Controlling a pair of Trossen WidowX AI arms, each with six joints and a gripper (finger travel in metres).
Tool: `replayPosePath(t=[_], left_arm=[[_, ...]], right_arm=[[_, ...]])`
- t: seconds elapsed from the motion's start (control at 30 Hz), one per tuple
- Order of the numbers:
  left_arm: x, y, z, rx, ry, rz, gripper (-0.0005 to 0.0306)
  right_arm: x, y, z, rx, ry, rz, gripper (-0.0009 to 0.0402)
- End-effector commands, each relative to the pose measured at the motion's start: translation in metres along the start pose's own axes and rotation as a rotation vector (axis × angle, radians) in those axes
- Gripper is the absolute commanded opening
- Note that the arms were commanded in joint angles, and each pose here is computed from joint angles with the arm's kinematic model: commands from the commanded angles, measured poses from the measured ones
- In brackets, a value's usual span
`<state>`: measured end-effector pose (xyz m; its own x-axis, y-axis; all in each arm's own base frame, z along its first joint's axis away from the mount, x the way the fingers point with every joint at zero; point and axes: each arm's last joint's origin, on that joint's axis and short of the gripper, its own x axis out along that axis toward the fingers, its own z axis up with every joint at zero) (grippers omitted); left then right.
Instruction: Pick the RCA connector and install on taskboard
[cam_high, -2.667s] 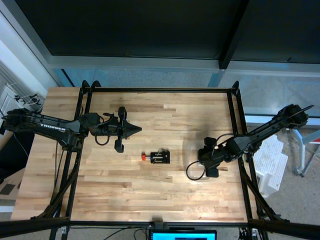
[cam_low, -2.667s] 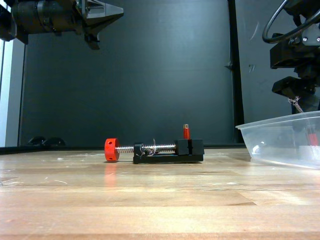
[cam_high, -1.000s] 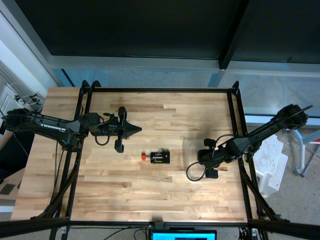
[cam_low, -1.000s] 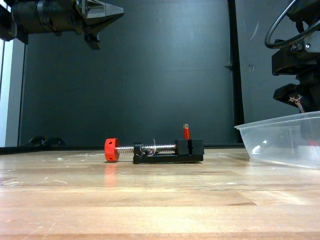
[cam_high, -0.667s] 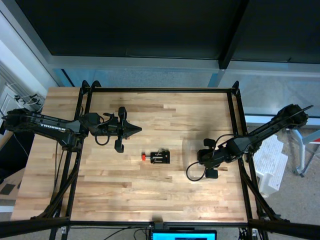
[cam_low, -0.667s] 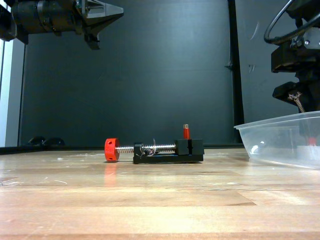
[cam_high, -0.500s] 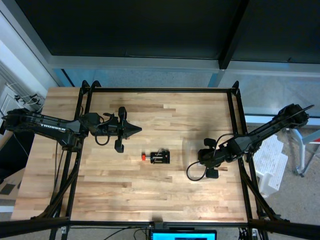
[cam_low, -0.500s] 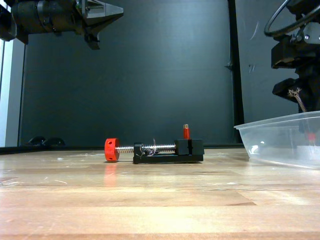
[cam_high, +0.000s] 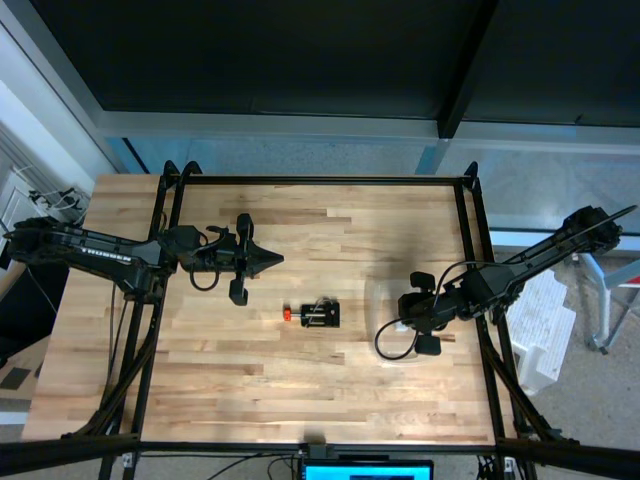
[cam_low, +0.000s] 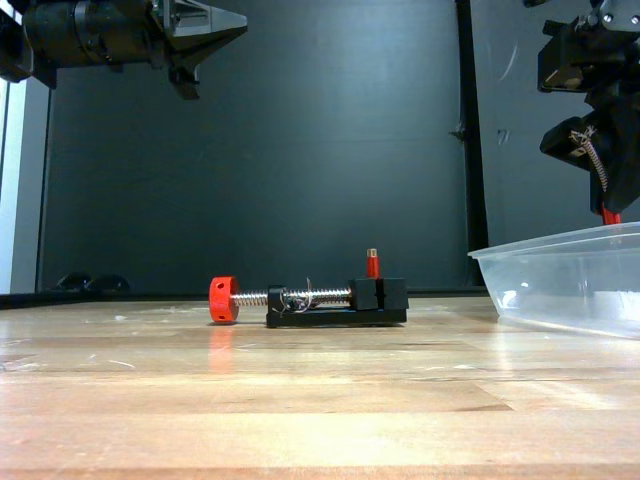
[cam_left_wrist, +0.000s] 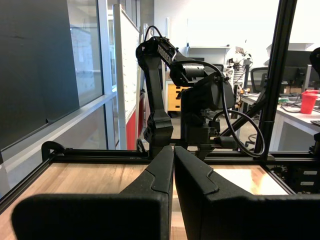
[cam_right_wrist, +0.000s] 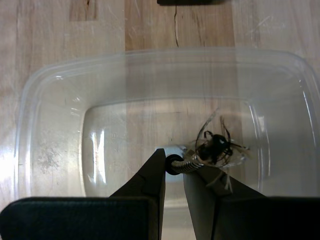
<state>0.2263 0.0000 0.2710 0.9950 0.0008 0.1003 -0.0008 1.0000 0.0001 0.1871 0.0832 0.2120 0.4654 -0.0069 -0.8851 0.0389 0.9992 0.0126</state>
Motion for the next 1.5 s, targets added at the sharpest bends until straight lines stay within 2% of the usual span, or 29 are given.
replayPosePath(t=[0.03,0.23,0.63,0.87,1.03,1.23,1.4,1.5], left_arm=[[0.0,0.0,0.0,0.0,0.0,0.0,0.0],[0.0,0.0,0.0,0.0,0.0,0.0,0.0],[0.0,0.0,0.0,0.0,0.0,0.0,0.0],[0.0,0.0,0.0,0.0,0.0,0.0,0.0],[0.0,0.0,0.0,0.0,0.0,0.0,0.0],[0.0,0.0,0.0,0.0,0.0,0.0,0.0],[0.0,0.0,0.0,0.0,0.0,0.0,0.0],[0.0,0.0,0.0,0.0,0.0,0.0,0.0]], right_arm=[[-0.001,0.0,0.001,-0.002,-0.004,0.002,0.0],[-0.006,0.002,0.009,-0.005,-0.03,0.01,0.0],[-0.006,-0.001,0.045,0.013,-0.056,-0.018,0.0],[0.004,-0.003,0.07,0.017,-0.043,-0.039,0.0],[0.011,-0.003,0.087,0.003,-0.038,-0.034,0.0],[0.02,-0.006,0.103,0.003,-0.033,-0.05,0.0],[0.03,-0.008,0.116,0.006,-0.038,-0.033,0.0],[0.035,-0.009,0.123,0.004,-0.038,-0.039,0.0]])
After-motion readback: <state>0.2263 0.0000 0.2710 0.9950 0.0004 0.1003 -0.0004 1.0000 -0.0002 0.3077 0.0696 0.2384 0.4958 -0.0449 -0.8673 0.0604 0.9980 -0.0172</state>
